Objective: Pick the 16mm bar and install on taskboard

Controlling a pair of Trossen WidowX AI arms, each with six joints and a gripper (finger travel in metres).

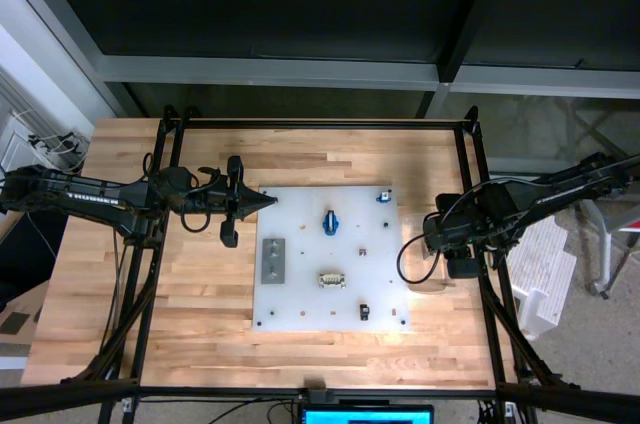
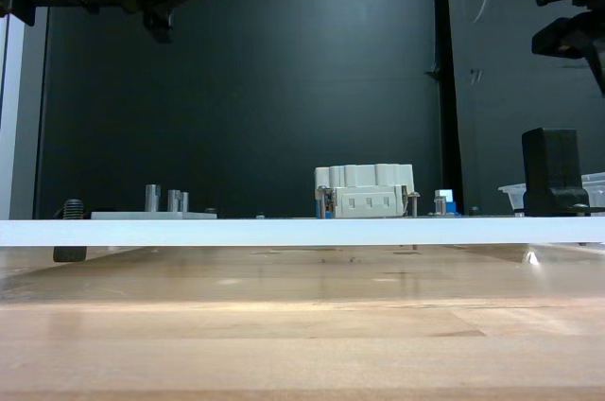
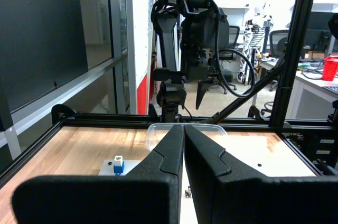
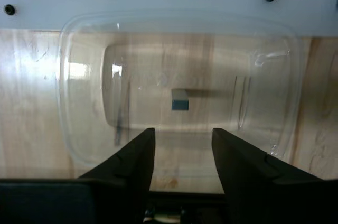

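- My right gripper [image 4: 182, 130] hangs with its fingers spread and nothing between them, pointing down into the clear tray [image 4: 79, 76].
- The 16mm bar [image 4: 180, 99] sits free on the tray floor, just ahead of the fingertips and untouched. I cannot tell whether it stands or lies.
- The tray rests on the wooden table [image 1: 200, 324], just beside the right edge of the white task board [image 1: 300, 294].
- My left gripper [image 3: 183, 127] is clenched on nothing, held high over the board's left edge and pointing across it.
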